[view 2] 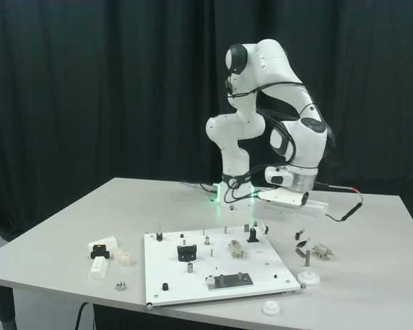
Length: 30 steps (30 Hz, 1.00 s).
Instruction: Remove round peg 4.
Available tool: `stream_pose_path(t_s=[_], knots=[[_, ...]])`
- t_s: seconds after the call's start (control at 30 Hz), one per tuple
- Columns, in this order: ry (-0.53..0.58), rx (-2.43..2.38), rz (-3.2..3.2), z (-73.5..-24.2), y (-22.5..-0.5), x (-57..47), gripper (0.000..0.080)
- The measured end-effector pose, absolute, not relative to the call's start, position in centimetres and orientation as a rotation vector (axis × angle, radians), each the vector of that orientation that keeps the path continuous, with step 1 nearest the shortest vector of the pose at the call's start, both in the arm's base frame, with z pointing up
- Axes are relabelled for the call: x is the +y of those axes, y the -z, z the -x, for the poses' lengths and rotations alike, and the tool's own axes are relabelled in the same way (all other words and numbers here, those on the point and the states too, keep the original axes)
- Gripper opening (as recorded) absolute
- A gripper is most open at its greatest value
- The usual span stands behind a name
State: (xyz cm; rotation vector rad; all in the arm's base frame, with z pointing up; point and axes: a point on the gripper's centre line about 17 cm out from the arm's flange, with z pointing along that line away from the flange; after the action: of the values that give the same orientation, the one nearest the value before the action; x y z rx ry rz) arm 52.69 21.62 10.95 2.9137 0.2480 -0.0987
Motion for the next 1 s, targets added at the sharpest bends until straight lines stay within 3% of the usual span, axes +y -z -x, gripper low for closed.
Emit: stream_pose_path(t_s=[0.5,1.0], knots=[[0.044,0.27,-2.881,-57.9,-11.9,13.1,0.08],[0.024,0.352,-2.905,-61.8,-11.1,6.4,0.08]])
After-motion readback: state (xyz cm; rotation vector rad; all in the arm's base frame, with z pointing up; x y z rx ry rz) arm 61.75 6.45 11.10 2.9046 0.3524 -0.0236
